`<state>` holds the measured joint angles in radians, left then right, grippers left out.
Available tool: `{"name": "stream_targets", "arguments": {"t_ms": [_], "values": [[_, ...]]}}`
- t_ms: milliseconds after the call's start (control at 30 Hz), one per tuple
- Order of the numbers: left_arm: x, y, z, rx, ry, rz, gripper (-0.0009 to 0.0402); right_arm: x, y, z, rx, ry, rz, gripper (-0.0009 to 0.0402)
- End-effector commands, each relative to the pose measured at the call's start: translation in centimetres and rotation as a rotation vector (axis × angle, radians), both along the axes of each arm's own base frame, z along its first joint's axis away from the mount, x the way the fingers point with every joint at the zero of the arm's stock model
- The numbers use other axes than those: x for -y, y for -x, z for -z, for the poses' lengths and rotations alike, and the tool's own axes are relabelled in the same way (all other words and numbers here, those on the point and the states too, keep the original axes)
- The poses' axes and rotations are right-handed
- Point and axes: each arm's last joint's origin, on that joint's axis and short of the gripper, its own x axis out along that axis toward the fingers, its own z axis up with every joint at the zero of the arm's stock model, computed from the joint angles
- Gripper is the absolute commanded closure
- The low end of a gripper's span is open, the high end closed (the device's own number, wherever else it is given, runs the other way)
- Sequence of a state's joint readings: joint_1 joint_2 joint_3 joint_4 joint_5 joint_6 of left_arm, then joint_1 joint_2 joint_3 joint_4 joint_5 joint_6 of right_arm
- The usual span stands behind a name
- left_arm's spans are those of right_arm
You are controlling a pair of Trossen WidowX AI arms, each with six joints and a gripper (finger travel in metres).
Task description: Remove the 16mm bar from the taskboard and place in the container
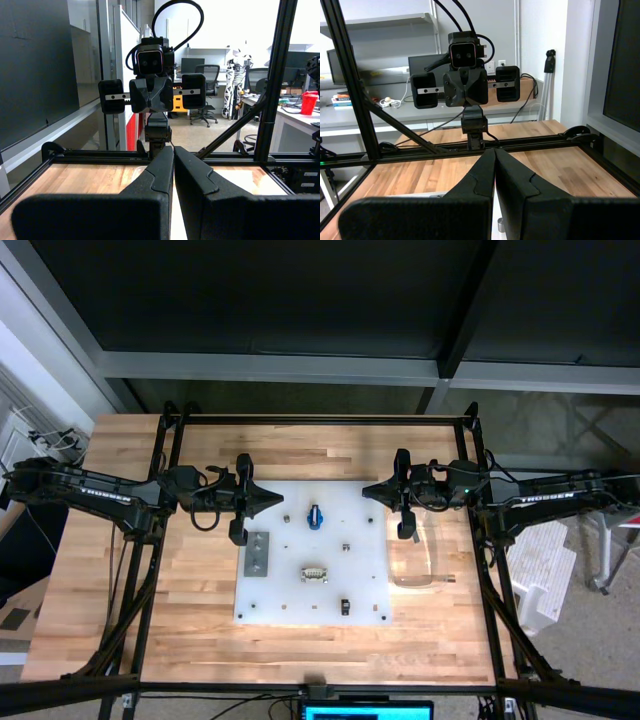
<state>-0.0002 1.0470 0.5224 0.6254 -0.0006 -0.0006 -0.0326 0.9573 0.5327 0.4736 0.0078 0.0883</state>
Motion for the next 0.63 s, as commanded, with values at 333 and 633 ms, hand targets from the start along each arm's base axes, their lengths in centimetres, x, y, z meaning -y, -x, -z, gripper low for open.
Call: {"name": "stream_targets", "arguments": {"t_ms": [333,633], "values": [[0.00,0.00,-0.02,0.001,0.000,0.000,0.0393,0.00,-0.01,0.09,-0.011,-0.003,0.000,0.0393],[-0.01,0.00,-0.02,0.001,0.000,0.000,0.0393,-0.01,-0.02,0.10,-0.011,-0.003,-0.001,0.0393]]}}
